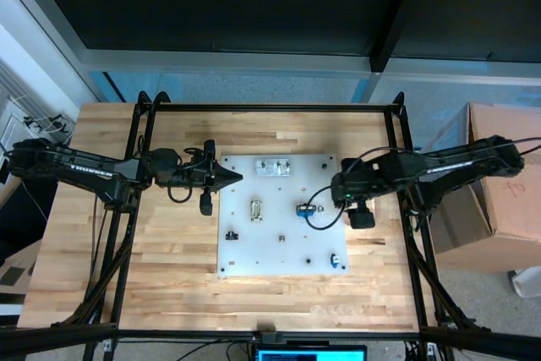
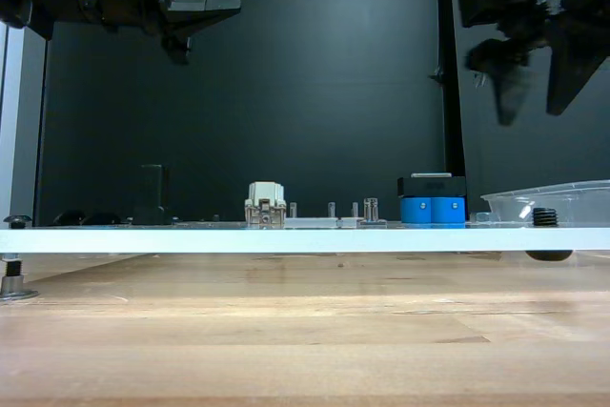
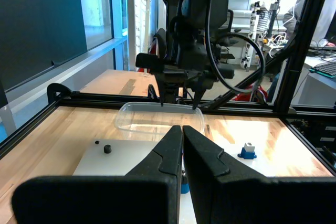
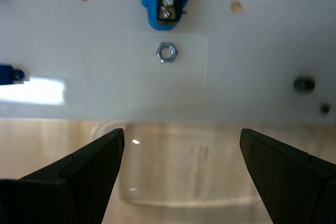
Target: Unfasten the M12 nut and place it in the container
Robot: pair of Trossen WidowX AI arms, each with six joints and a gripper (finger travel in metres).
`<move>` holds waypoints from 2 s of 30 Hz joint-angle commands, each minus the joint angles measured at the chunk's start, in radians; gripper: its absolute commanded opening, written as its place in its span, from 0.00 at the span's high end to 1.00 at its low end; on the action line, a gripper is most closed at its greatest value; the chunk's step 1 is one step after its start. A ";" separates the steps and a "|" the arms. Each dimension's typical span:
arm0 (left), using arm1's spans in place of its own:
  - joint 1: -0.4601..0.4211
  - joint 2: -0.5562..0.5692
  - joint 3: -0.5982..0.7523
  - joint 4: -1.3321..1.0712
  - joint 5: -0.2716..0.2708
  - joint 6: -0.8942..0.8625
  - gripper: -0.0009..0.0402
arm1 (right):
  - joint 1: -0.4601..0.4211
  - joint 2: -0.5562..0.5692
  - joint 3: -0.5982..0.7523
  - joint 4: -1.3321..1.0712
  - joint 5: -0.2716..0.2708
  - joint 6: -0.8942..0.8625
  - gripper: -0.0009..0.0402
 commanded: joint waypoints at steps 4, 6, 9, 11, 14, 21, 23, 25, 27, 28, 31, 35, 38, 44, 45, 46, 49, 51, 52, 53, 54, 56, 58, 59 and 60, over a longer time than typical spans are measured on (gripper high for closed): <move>0.000 0.000 0.000 0.000 0.000 0.000 0.98 | -0.066 0.150 0.060 0.026 -0.078 -0.115 0.23; 0.000 0.000 0.000 0.000 0.000 0.000 0.98 | -0.080 0.198 0.083 0.035 -0.077 -0.045 0.25; 0.000 0.000 0.000 0.000 0.000 0.000 0.98 | -0.088 0.259 0.110 0.048 -0.079 0.135 0.27; 0.000 0.000 0.000 0.000 0.000 0.000 0.98 | -0.088 0.288 0.125 0.048 -0.079 0.219 0.29; 0.000 0.000 0.000 0.000 0.000 0.000 0.98 | -0.088 0.317 0.132 0.059 -0.079 0.294 0.30; 0.000 0.000 0.000 0.000 0.000 0.000 0.98 | -0.086 0.357 0.126 0.098 -0.077 0.385 0.31; 0.000 0.000 0.000 0.000 0.000 0.000 0.98 | -0.084 0.369 0.123 0.109 -0.077 0.398 0.31; 0.000 0.000 0.000 0.000 0.000 0.000 0.98 | -0.081 0.382 0.118 0.124 -0.078 0.397 0.31; 0.000 0.000 0.000 0.000 0.000 0.000 0.98 | -0.077 0.387 0.115 0.127 -0.078 0.396 0.31; 0.000 0.000 0.000 0.000 0.000 0.000 0.98 | -0.074 0.395 0.113 0.132 -0.078 0.394 0.31; 0.000 0.000 0.000 0.000 0.000 0.000 0.98 | -0.070 0.404 0.103 0.135 -0.079 0.394 0.31; 0.000 0.000 0.000 0.000 0.000 0.000 0.98 | -0.066 0.412 0.084 0.150 -0.078 0.399 0.31; 0.000 0.000 0.000 0.000 0.000 0.000 0.98 | -0.067 0.412 0.074 0.169 -0.078 0.400 0.31; 0.000 0.000 0.000 0.000 0.000 0.000 0.98 | -0.068 0.441 0.071 0.183 -0.077 0.402 0.31; 0.000 0.000 0.000 0.000 0.000 0.000 0.98 | -0.068 0.445 0.071 0.185 -0.077 0.402 0.31; 0.000 0.000 0.000 0.000 0.000 0.000 0.98 | -0.069 0.445 0.071 0.184 -0.077 0.403 0.31; 0.000 0.000 0.000 0.000 0.000 0.000 0.98 | -0.069 0.445 0.071 0.185 -0.077 0.406 0.32; 0.000 0.000 0.000 0.000 0.000 0.000 0.98 | -0.073 0.443 0.071 0.185 -0.078 0.406 0.34; 0.000 0.000 0.000 0.000 0.000 0.000 0.98 | -0.074 0.443 0.071 0.185 -0.078 0.406 0.35; 0.000 0.000 0.000 0.000 0.000 0.000 0.98 | -0.077 0.443 0.071 0.185 -0.079 0.406 0.37; 0.000 0.000 0.000 0.000 0.000 0.000 0.98 | -0.078 0.443 0.071 0.185 -0.079 0.405 0.40; 0.000 0.000 0.000 0.000 0.000 0.000 0.98 | -0.078 0.443 0.071 0.185 -0.078 0.405 0.44; 0.000 0.000 0.000 0.000 0.000 0.000 0.98 | -0.078 0.443 0.071 0.185 -0.078 0.405 0.50; 0.000 0.000 0.000 0.000 0.000 0.000 0.98 | -0.078 0.443 0.071 0.184 -0.079 0.405 0.52; 0.000 0.000 0.000 0.000 0.000 0.000 0.98 | -0.078 0.443 0.071 0.183 -0.079 0.405 0.55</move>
